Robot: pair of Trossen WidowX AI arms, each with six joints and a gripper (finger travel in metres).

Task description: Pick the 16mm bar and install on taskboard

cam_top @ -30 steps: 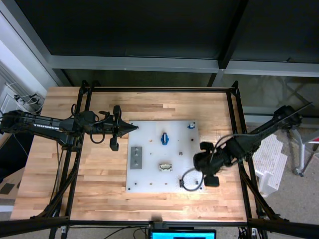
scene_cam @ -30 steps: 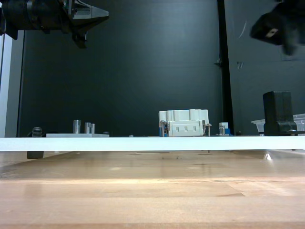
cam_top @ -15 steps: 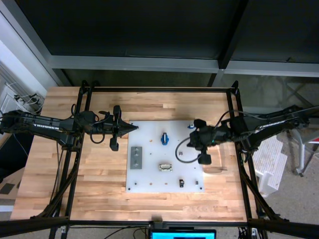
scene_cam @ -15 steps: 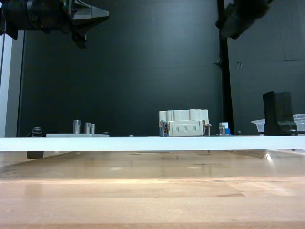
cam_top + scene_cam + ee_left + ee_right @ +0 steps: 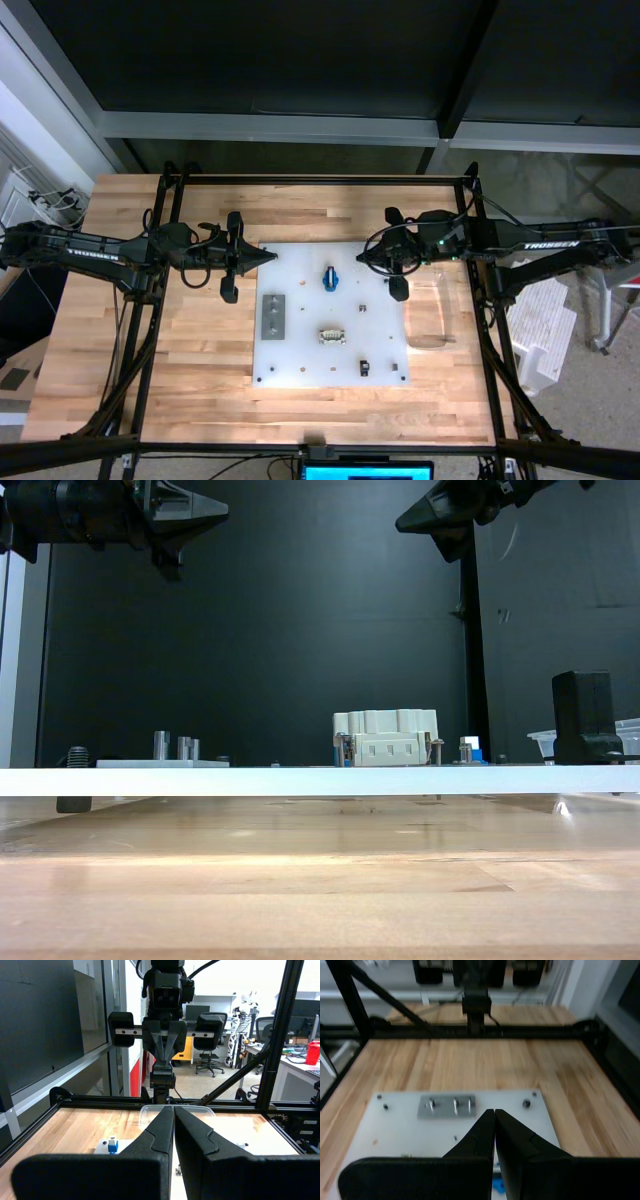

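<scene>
Three short metal bars (image 5: 160, 745) stand upright in a grey block (image 5: 273, 316) on the left part of the white taskboard (image 5: 300, 360); I cannot tell which is the 16mm bar. The right wrist view shows the block (image 5: 446, 1110) and its bars from above. My left gripper (image 5: 268, 257) hovers shut and empty over the board's far left edge, high in the low view (image 5: 220, 510). My right gripper (image 5: 364, 254) hangs shut and empty over the board's far right part, pointing left (image 5: 402, 524). Each wrist view shows its fingers (image 5: 161, 1125) (image 5: 481, 1125) pressed together.
On the board sit a blue handle (image 5: 331, 278), a white connector (image 5: 332, 336) and a black block (image 5: 366, 367). A clear plastic container (image 5: 432, 315) lies right of the board. Black frame rails (image 5: 320, 180) ring the table.
My right arm swung from the board's near right corner up and away to its far right part, now pointing left. The left arm and the bars stayed put.
</scene>
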